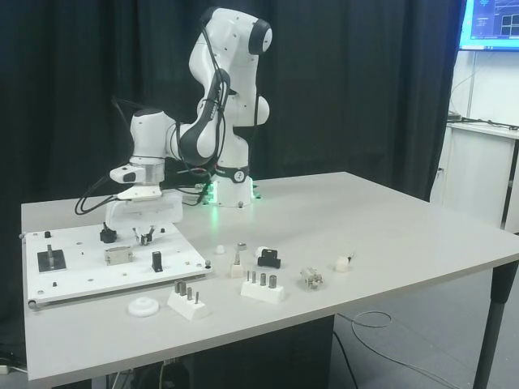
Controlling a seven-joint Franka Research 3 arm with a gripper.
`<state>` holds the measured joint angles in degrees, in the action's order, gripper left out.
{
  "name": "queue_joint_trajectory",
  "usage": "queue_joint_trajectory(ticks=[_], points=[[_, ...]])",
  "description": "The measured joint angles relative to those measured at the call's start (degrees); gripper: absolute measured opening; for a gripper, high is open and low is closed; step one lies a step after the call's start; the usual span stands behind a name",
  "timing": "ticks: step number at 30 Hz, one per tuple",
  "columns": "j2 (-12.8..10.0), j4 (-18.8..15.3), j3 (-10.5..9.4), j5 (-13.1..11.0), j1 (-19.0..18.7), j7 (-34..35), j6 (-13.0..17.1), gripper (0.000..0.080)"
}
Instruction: Insert BNC.
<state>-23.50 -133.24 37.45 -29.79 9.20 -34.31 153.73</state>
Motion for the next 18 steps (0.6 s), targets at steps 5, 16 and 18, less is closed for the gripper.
queue_joint_trajectory(ticks=[5, 16, 18], points=[[-0.2, 0.3, 0.05, 0.0, 0.0, 4.6, -0.4, 0.0120], [-0.8, 1.7, 0.61, 0.0, 0.1, 11.2, -3.2, 0.0120], [-0.9, 2.0, 0.72, 0.0, 0.1, 12.9, -3.9, 0.0120]])
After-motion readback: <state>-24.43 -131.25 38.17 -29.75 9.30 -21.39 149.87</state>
